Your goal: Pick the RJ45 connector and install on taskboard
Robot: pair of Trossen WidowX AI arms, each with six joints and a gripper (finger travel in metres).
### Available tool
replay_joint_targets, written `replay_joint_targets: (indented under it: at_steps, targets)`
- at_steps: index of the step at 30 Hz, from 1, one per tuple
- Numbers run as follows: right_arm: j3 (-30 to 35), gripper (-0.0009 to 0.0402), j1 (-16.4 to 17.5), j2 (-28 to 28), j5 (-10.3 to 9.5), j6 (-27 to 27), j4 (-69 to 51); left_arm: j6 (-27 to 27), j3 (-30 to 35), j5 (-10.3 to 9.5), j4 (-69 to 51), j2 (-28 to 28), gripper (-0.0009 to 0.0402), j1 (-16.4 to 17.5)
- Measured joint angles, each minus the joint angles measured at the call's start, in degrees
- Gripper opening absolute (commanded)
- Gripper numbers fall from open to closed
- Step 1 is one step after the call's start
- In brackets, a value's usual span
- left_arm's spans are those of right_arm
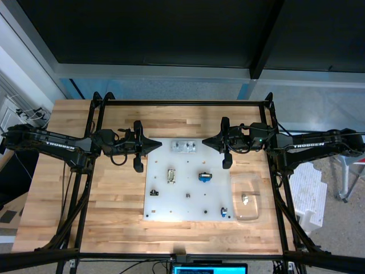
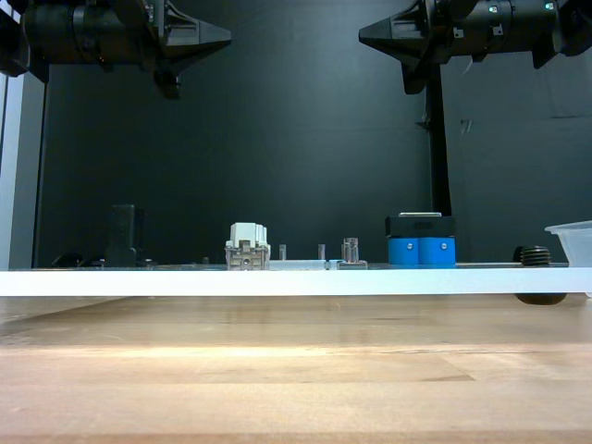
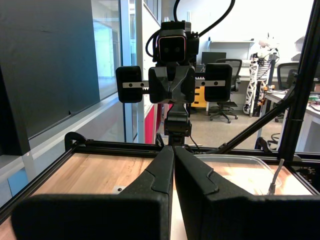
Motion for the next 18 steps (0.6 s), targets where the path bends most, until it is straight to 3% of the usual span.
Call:
replay_joint_targets:
  at_steps: [18]
  targets:
    - [0.26, 0.0, 0.0, 0.0, 0.0, -0.55, 0.04, 0.0, 0.02, 0.0, 0.0, 0.0, 0.0, 0.0]
